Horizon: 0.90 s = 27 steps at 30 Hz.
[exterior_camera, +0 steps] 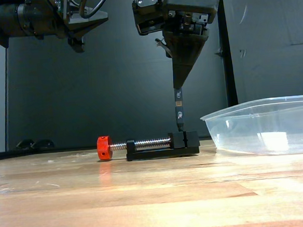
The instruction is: Pick the USB-C connector and install on taskboard
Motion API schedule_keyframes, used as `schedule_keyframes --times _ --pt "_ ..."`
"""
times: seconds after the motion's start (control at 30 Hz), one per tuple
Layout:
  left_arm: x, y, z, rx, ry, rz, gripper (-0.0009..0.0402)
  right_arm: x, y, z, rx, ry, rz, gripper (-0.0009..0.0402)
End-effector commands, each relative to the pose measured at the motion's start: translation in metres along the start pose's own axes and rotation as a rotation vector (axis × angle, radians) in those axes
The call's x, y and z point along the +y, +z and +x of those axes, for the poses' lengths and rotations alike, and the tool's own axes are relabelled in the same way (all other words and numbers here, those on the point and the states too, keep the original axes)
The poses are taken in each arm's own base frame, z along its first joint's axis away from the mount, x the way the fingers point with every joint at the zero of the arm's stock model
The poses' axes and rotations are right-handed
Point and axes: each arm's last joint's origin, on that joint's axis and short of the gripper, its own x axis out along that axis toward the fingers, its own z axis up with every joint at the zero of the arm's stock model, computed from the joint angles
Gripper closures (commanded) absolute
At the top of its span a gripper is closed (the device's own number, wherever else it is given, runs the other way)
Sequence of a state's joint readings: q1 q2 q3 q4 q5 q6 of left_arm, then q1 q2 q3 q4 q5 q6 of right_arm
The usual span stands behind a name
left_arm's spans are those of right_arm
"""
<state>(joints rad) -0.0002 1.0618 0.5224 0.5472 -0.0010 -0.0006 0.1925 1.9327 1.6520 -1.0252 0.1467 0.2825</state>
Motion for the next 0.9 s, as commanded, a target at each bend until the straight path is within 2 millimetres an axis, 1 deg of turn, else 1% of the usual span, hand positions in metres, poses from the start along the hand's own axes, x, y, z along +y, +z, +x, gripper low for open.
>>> schedule_keyframes --times 0.03,0.63,0.9 --pt "0.000 0.000 0.000 0.000 0.000 0.000 0.0393 0.000 0.000 0.001 -0.001 -0.002 0.000 0.0393" --pt "0.000 0.000 0.000 0.000 0.000 0.000 0.0393 0.000 0.000 0.004 0.002 -0.003 -0.008 0.0393" --pt "0.000 0.000 0.000 0.000 0.000 0.000 0.0393 0.001 -0.007 0.021 0.005 0.007 -0.011 0.0393"
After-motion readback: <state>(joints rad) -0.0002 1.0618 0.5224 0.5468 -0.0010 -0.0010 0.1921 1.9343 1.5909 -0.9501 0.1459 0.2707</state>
